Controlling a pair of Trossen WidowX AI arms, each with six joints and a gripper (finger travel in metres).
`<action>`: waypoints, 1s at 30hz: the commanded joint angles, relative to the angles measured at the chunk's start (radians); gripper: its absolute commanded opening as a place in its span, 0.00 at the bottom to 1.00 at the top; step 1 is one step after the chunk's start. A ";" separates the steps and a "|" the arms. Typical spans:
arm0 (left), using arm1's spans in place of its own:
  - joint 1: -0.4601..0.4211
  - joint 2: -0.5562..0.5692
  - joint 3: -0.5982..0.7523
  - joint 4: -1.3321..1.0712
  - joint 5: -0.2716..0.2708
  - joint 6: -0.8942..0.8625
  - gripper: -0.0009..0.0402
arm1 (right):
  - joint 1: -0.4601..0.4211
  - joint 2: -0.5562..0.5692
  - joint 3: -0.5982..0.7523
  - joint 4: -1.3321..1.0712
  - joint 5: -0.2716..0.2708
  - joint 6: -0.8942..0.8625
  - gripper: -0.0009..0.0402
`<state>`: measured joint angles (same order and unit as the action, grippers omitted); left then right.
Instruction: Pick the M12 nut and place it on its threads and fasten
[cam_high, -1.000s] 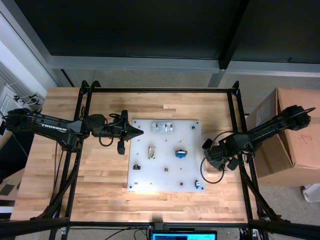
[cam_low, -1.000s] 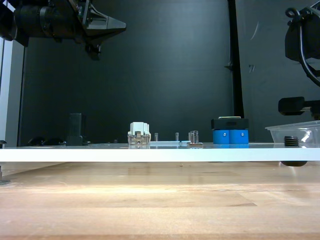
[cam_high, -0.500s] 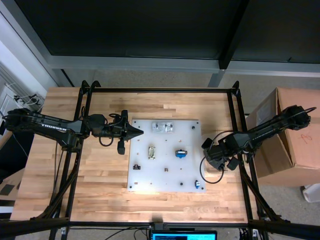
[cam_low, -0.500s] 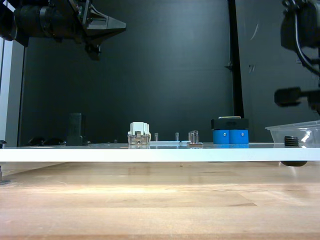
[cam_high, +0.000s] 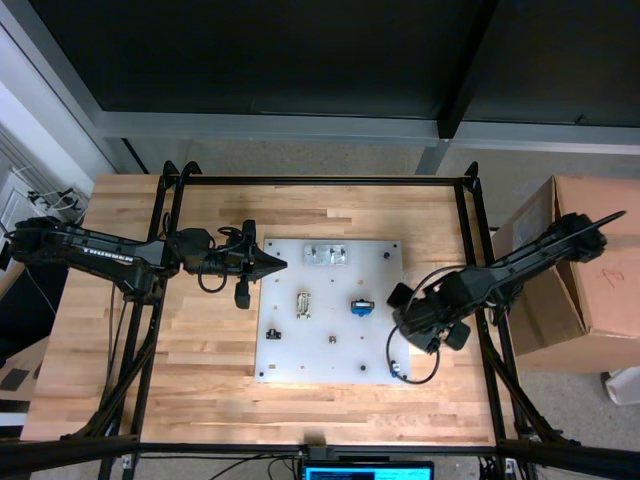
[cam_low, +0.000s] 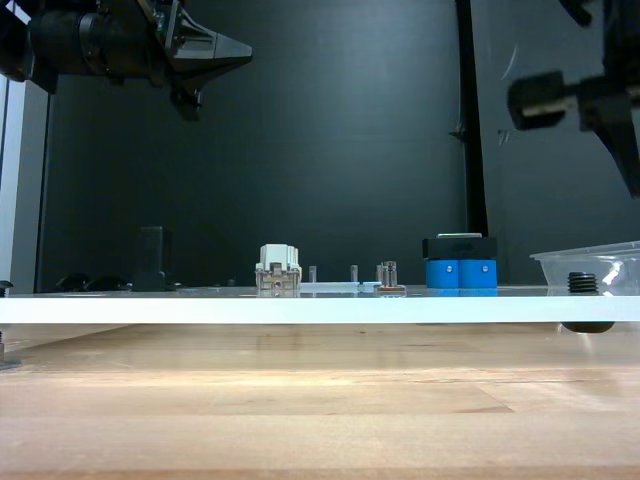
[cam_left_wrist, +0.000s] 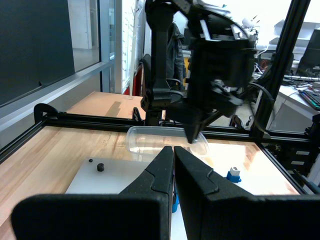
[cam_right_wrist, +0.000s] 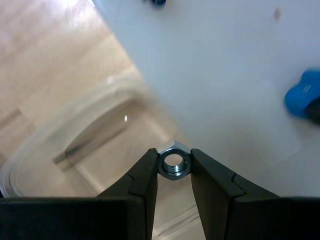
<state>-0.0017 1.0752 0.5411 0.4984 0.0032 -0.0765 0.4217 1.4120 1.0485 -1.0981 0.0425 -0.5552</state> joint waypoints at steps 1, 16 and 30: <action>0.000 0.000 0.000 0.001 0.000 0.000 0.02 | 0.008 0.090 0.096 -0.011 -0.001 0.001 0.05; 0.000 0.000 0.000 0.000 0.000 0.000 0.02 | 0.055 0.438 0.445 -0.008 -0.009 0.000 0.05; 0.000 0.000 0.000 0.000 0.000 0.000 0.02 | 0.068 0.578 0.561 0.012 -0.012 -0.002 0.05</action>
<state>-0.0017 1.0752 0.5411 0.4988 0.0032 -0.0765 0.4889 1.9846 1.6138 -1.0992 0.0326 -0.5560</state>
